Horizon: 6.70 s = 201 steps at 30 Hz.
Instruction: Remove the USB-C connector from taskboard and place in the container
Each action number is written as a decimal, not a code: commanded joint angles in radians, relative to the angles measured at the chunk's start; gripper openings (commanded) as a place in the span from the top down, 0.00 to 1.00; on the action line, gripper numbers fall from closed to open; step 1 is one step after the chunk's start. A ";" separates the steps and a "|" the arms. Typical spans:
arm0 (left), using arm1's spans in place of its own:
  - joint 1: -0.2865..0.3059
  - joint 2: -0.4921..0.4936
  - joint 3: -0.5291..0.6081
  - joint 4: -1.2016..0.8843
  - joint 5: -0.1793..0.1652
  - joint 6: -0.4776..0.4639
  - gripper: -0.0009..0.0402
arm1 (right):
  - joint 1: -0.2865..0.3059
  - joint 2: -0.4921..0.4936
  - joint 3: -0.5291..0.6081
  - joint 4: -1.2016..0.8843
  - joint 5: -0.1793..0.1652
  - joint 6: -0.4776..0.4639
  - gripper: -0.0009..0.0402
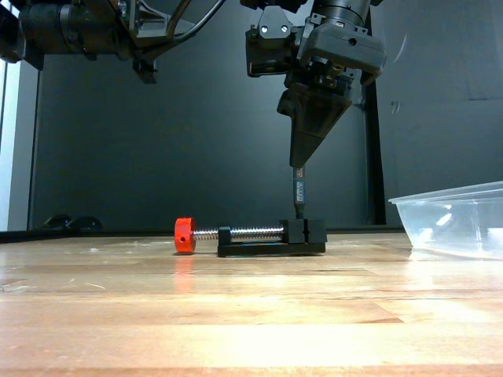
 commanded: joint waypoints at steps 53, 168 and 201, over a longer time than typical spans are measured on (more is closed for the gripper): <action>0.000 0.000 0.000 0.001 0.000 0.000 0.98 | 0.007 -0.207 -0.053 -0.087 0.000 0.036 0.98; 0.000 0.000 0.000 0.000 0.000 0.000 0.98 | -0.163 -0.718 -0.528 0.572 -0.137 -0.109 0.98; 0.000 0.000 0.000 0.000 0.000 0.000 0.98 | -0.213 -0.718 -0.805 1.328 -0.178 -0.156 0.98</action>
